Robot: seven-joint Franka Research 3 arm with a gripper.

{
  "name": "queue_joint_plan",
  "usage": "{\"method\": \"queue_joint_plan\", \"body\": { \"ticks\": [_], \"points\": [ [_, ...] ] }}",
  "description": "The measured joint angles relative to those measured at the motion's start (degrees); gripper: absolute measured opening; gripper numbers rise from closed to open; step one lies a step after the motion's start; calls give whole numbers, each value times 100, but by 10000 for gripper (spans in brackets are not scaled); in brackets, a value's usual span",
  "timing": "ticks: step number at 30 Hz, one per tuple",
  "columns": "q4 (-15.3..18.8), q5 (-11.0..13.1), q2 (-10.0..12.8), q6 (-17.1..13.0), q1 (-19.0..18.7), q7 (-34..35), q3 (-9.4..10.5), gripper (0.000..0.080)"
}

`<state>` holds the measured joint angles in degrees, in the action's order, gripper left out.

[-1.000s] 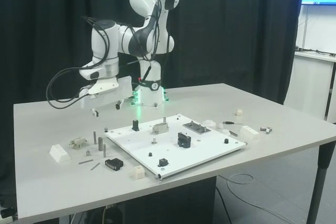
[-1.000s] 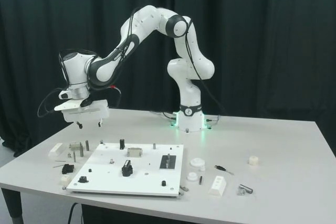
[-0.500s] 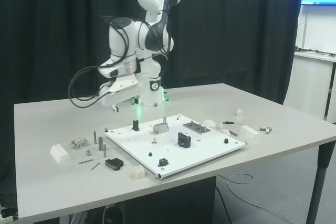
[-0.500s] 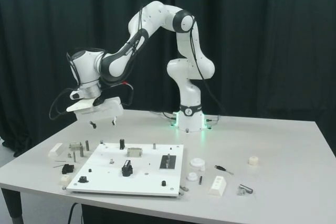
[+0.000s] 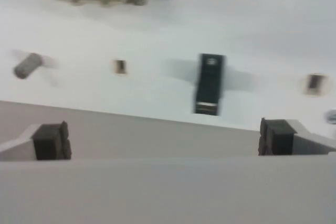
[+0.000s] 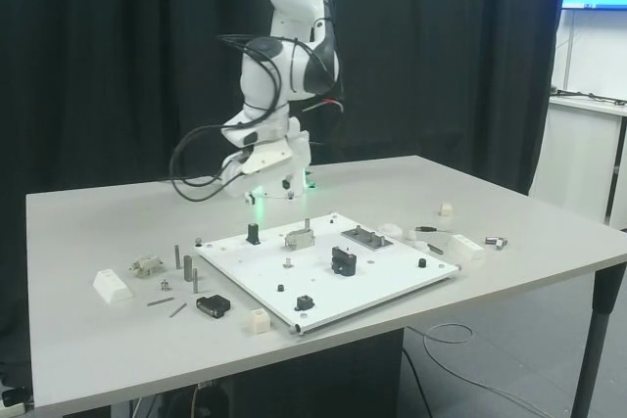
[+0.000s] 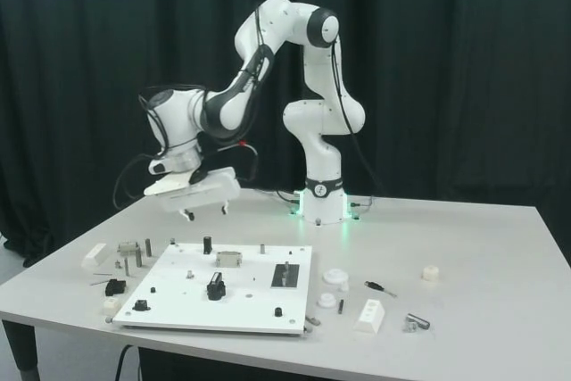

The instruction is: Remove round peg 3.

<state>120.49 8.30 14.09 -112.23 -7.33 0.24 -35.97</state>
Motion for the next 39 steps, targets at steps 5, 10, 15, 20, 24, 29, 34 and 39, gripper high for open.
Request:
{"method": "queue_joint_plan", "body": {
  "ticks": [5,10,15,20,24,29,34,39],
  "points": [
    [320,-79,-196,-145,-251,358,13,800],
    [640,-178,-371,-357,-496,736,26,800],
    [960,-322,-538,-614,-731,1209,37,800],
    [1275,-521,-704,-913,-940,1633,44,800],
    [1523,-684,-829,-1146,-1074,1885,52,800],
    [1802,-822,-944,-1407,-1183,2097,63,800],
    [2009,-862,-967,-1623,-1216,2134,79,800],
    [2174,-861,-965,-1794,-1216,2135,99,800]
  ]
}}
